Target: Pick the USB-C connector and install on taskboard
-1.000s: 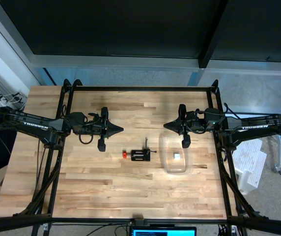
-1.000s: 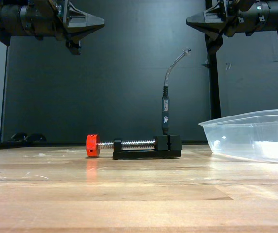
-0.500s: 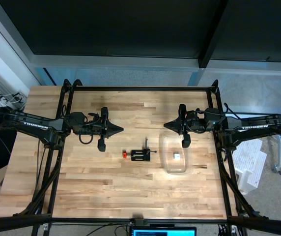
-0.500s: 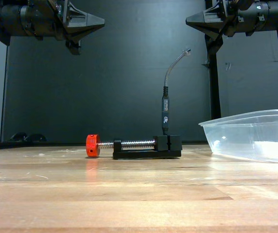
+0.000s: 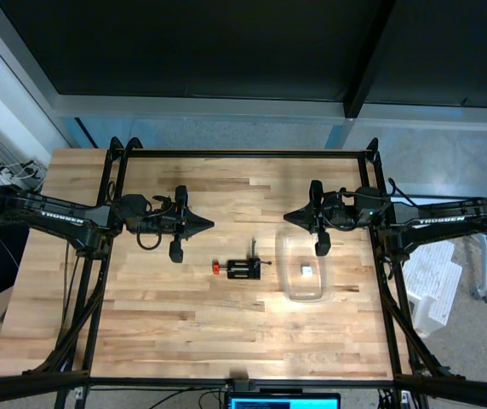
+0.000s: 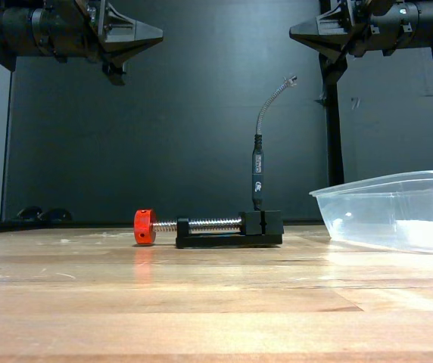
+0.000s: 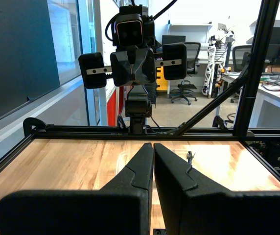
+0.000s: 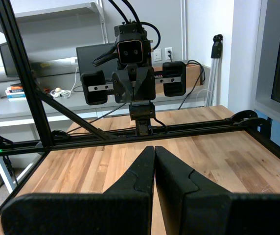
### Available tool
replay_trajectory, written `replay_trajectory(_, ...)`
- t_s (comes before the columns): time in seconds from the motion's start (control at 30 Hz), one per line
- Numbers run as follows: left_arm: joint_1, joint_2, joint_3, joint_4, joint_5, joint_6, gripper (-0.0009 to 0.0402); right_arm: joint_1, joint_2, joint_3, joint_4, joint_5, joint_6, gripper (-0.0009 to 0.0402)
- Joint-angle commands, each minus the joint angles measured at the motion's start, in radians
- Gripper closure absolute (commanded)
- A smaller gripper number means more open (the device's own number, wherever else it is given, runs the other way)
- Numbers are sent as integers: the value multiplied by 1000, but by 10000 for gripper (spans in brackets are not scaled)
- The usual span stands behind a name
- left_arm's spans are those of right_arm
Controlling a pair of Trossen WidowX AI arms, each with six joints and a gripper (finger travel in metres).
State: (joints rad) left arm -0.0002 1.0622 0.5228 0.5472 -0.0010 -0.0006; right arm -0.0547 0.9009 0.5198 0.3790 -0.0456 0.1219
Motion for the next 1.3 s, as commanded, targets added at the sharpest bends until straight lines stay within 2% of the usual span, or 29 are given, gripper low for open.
replay_trajectory(0.03, 0, 0, 0, 0, 0, 0, 393, 0, 0, 0, -1, 0, 0, 393)
replay_trajectory(1.3, 0, 0, 0, 0, 0, 0, 393, 0, 0, 0, -32, 0, 0, 393)
